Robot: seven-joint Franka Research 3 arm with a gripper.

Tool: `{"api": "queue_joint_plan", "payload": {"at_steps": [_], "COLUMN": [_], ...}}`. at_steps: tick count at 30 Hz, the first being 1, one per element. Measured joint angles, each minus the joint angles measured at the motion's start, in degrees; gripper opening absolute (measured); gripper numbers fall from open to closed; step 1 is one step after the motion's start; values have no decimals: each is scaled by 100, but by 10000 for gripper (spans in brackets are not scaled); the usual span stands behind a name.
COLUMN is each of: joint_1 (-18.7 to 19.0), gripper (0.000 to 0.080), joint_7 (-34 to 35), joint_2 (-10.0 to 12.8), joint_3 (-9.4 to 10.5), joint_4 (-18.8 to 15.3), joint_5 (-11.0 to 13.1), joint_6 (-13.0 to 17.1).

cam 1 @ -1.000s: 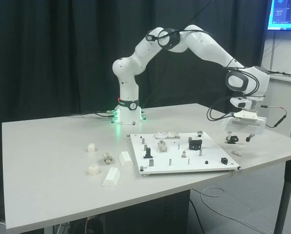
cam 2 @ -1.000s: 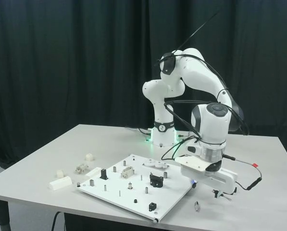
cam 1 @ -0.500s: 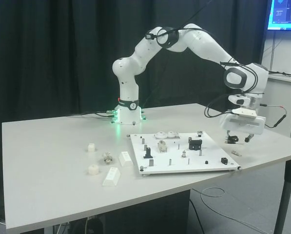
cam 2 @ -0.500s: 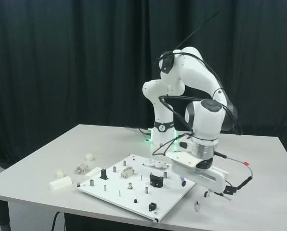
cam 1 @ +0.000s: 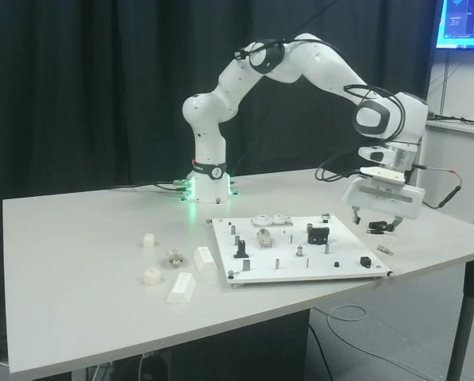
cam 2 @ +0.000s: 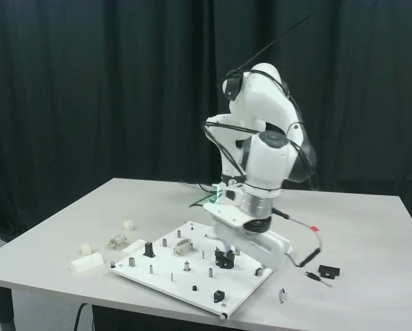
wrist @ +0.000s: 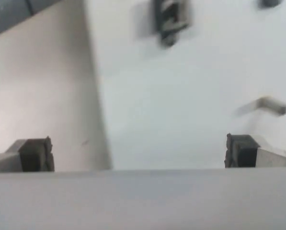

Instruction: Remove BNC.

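Gripper: wide open, holding nothing, both black fingertips clear of the surface beneath.
Change: arm has swung from beyond the board's edge back over the flat white assembly board.
Meaning: approach only; removal not yet begun.
BNC: presumably a small upright fitting on the board; cannot tell which.
Worktop: grey; small black part lies beside the board.

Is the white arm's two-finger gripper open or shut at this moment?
Open. In the wrist view the two black fingertips stand far apart with nothing between them, above the white board.
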Motion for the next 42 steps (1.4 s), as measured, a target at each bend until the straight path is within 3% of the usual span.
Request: {"api": "queue_joint_plan", "payload": {"at_steps": [13,20,27,42], "joint_1": [-702,-1071,-1269,-1280], "gripper": [800,800,800,800], "joint_7": [0,0,109,1305], "joint_2": [-285,-563,-881,-1592], "joint_3": [26,156,227,223], "joint_4": [-290,-691,-1301,-2863], "joint_5": [-24,-19,-11,-12], "joint_6": [-73,147,710,2275]}}
